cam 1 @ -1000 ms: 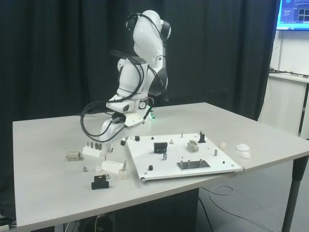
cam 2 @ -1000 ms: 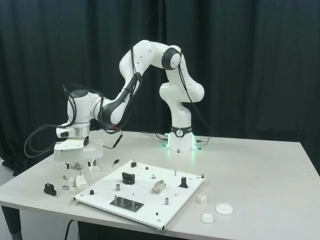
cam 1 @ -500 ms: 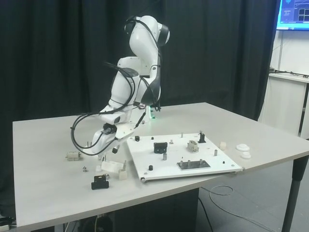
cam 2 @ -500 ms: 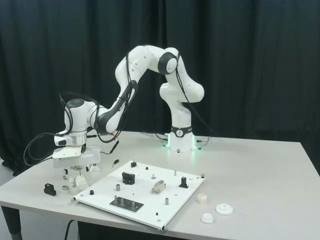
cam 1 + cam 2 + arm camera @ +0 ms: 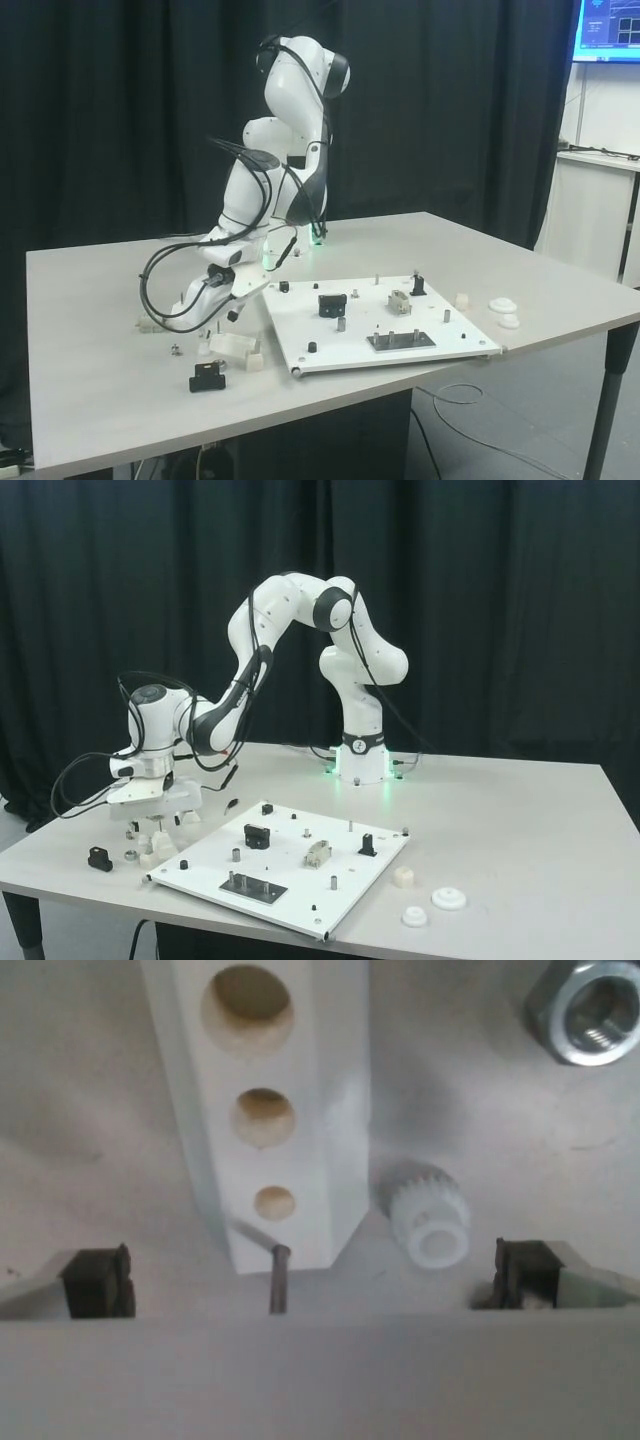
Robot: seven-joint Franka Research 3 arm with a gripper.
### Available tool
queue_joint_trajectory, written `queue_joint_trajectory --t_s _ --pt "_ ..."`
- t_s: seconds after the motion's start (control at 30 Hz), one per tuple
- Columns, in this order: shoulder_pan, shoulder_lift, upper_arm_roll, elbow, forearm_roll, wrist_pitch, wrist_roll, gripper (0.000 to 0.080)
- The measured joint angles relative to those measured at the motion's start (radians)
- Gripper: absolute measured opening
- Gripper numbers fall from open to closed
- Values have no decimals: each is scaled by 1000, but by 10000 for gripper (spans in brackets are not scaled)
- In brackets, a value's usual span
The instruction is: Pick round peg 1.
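We're hovering low over the white peg holder block [image 5: 270, 1110], which is sitting on the grey counter [image 5: 90, 300] just beside the white assembly board [image 5: 300, 875]. The fingers [image 5: 100, 1282] are standing spread apart, gripping nothing. Round peg 1 [image 5: 279, 1278], a thin dark pin, is standing at the near end of the block, just past the smallest of its 3 holes. It's sitting between the 2 fingertips, closer to one side, long axis pointing up toward the wrist. A white gear [image 5: 428, 1222] and a metal nut [image 5: 585, 1010] are lying beside the block. We're judging that centering on the pin comes before closing.
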Motion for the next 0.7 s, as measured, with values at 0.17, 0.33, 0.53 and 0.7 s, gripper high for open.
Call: queue_joint_trajectory --t_s 0.17,0.33,0.53,0.7 --pt "0 0 1 -8 0 0 -1 800" --pt "0 0 1 -10 0 0 -1 695" --pt "0 0 1 -10 2 0 -1 481" --pt "0 0 1 -10 3 0 -1 282"
